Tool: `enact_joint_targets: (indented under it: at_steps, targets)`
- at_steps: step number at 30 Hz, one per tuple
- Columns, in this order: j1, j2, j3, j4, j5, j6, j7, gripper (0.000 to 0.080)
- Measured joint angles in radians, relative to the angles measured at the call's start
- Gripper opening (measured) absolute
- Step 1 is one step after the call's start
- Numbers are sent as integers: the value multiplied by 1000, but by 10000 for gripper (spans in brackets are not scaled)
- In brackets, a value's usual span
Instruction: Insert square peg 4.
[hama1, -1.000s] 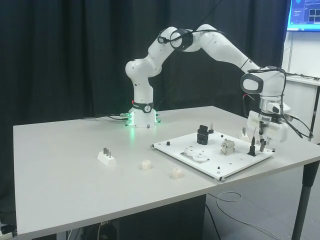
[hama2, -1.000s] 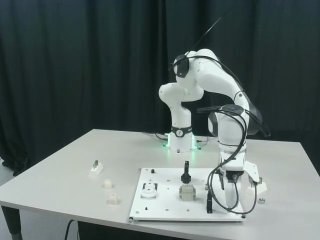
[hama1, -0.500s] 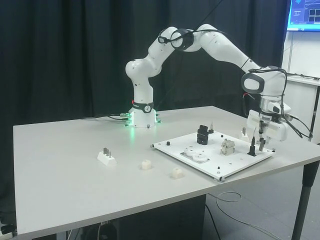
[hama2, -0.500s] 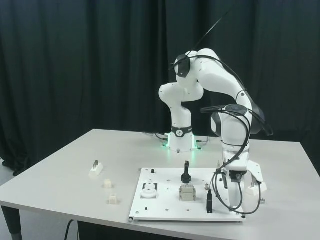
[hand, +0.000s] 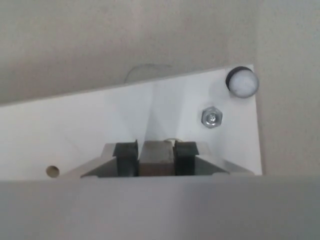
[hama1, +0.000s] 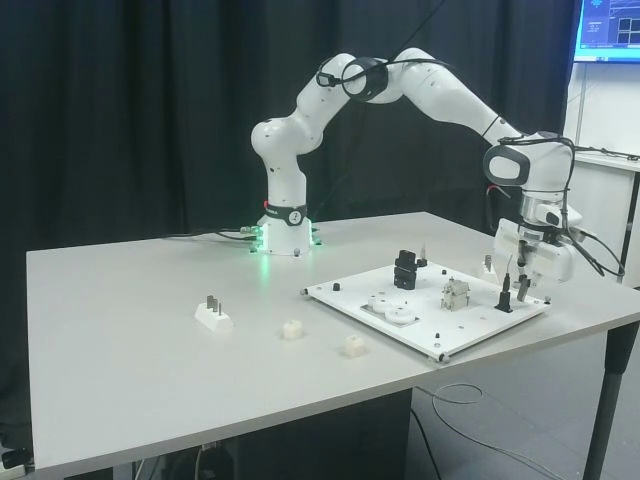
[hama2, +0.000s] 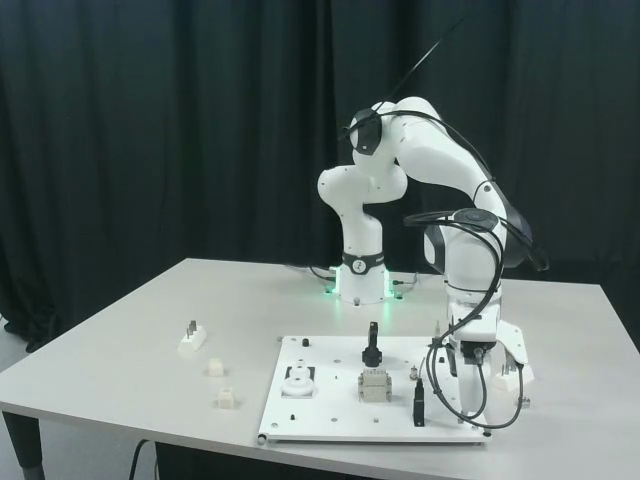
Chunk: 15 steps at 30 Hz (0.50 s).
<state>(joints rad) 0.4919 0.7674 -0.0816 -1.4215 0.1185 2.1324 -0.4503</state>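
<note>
Grey counter (hama1: 120, 330), black curtain behind; gripper (hand: 156, 159) over white board (hand: 75, 130) corner, fingers (hand: 126, 159) clamped on square peg (hand: 156, 159), long axis approx vertical.

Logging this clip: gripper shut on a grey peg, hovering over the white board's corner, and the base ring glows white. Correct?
Not quite. The ring at the arm's base glows green, as the first room view shows. The rest holds: the gripper is shut on the peg over the board corner.
</note>
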Motion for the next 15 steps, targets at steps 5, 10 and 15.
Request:
enact_joint_targets:
  at_steps: [5, 10, 15]
  targets:
    - [0, 0, -7, 0, 0, 2, 4, 150]
    - [0, 2, -15, 0, 0, 8, 4, 150]
    - [0, 2, -17, 0, 1, 9, 4, 150]
